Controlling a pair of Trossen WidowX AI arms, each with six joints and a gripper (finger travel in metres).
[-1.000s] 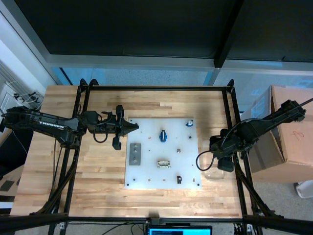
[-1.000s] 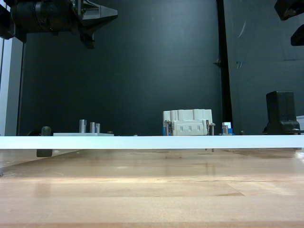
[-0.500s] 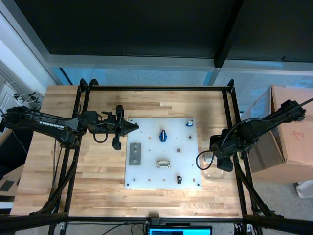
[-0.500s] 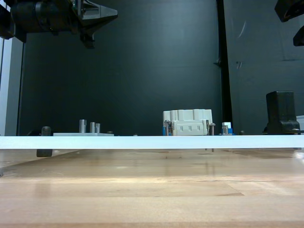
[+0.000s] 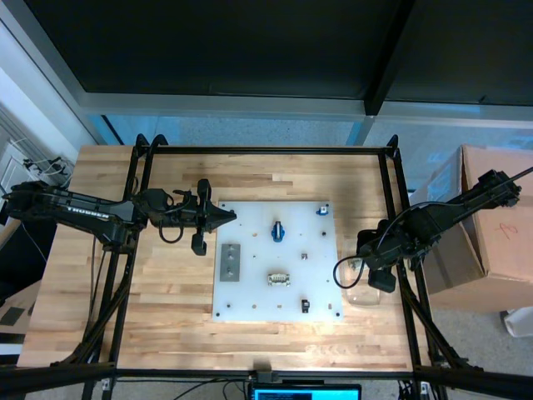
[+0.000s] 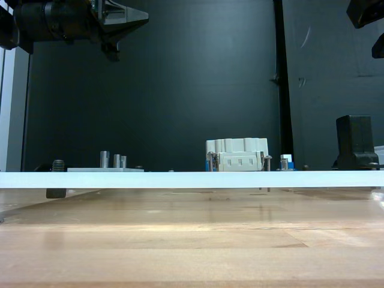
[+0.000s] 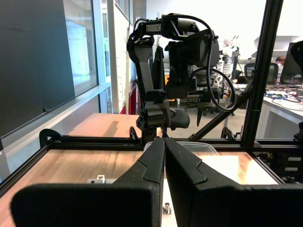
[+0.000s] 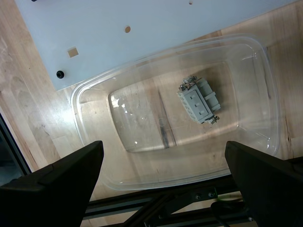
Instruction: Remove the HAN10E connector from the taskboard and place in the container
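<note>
From above, the left pincer (image 5: 226, 215) hangs over the bench (image 5: 166, 317) just beside the left edge of the white taskboard (image 5: 250, 292), pointing toward it. The right pincer (image 5: 376, 268) is off the board's right side, above the clear container (image 5: 360, 300) that sits on the bench next to the board. On the board are a grey block (image 5: 230, 260), a blue part (image 5: 278, 231), a beige housing (image 5: 279, 279) and a small black part (image 5: 306, 306). A cardboard box (image 5: 491, 225) stands past the bench's right edge.

From bench height, the left pincer (image 6: 129, 18) is high above the taskboard (image 6: 180, 179). Only a bit of the right pincer (image 6: 366, 12) shows, equally high. The beige housing (image 6: 237, 155) stands upright in its seat, with the black part (image 6: 357, 144) to its right.

Along the left arm, the left pincer (image 7: 164, 161) has its fingers (image 7: 147, 170) pressed together with nothing between them. It faces the right arm (image 7: 189, 52) across the bench.

Along the right arm, the right pincer (image 8: 162, 151) is spread wide, its fingers (image 8: 52, 184) well apart and holding nothing. Beneath it, the HAN10E connector (image 8: 199, 100) lies free on the floor of the container (image 8: 142, 118), clear of the taskboard (image 8: 142, 28), resting aslant to the container's walls.
</note>
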